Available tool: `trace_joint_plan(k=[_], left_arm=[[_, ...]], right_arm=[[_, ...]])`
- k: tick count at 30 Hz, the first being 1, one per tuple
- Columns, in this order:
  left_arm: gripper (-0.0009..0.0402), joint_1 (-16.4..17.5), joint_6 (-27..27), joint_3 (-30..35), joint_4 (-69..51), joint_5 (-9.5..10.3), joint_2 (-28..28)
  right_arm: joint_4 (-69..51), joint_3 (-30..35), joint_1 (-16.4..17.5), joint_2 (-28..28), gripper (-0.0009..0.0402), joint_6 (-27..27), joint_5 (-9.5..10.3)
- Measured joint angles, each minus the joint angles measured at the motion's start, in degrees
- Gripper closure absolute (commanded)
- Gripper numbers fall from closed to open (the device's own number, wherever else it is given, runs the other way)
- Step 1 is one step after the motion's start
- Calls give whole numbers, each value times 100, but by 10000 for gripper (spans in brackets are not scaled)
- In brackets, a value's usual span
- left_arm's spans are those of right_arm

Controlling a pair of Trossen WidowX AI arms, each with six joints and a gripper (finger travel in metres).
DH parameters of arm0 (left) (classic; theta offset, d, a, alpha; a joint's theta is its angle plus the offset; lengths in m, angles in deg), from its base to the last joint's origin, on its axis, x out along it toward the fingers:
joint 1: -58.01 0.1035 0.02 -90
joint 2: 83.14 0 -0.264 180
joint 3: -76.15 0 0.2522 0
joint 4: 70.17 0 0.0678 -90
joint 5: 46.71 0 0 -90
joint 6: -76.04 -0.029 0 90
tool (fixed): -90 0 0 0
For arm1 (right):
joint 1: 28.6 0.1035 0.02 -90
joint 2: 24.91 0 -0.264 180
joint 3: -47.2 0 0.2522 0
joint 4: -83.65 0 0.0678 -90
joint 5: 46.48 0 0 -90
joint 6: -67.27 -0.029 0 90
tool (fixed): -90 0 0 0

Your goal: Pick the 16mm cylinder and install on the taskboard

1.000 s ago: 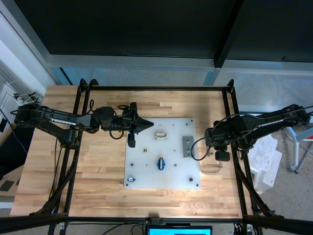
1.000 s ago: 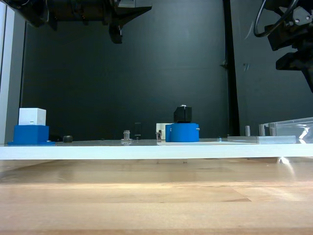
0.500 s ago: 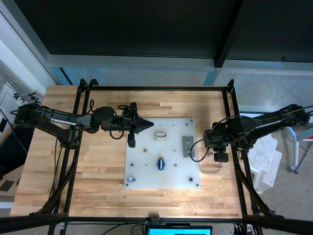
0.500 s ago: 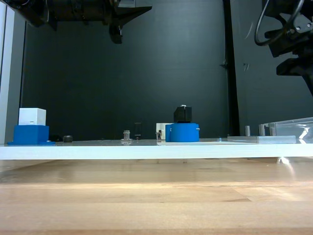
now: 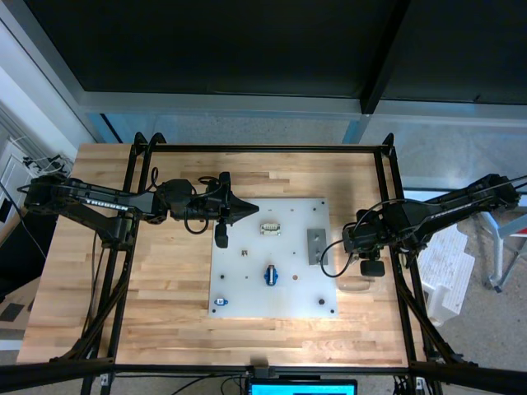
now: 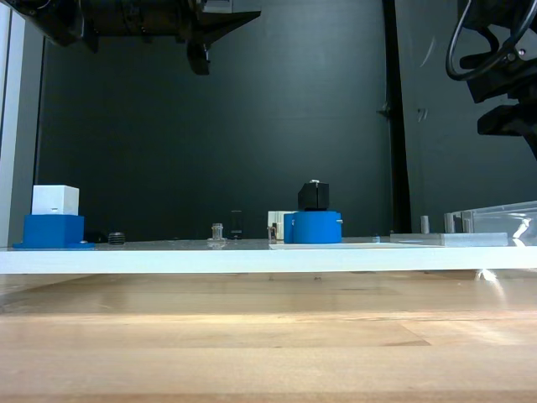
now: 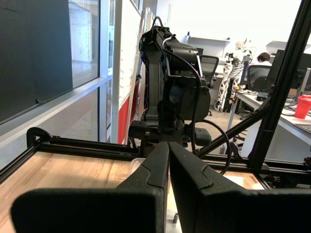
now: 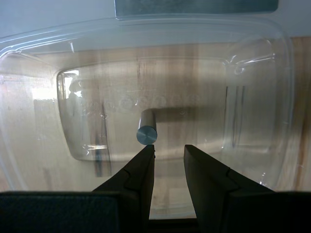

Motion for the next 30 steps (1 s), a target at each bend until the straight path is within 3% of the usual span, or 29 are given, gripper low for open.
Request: trace_joint_plan(k=[30], left_arm=[[393, 0, -2, 0, 2, 0, 0]], right_arm=[[535, -527, 122, 0, 310, -48, 2]])
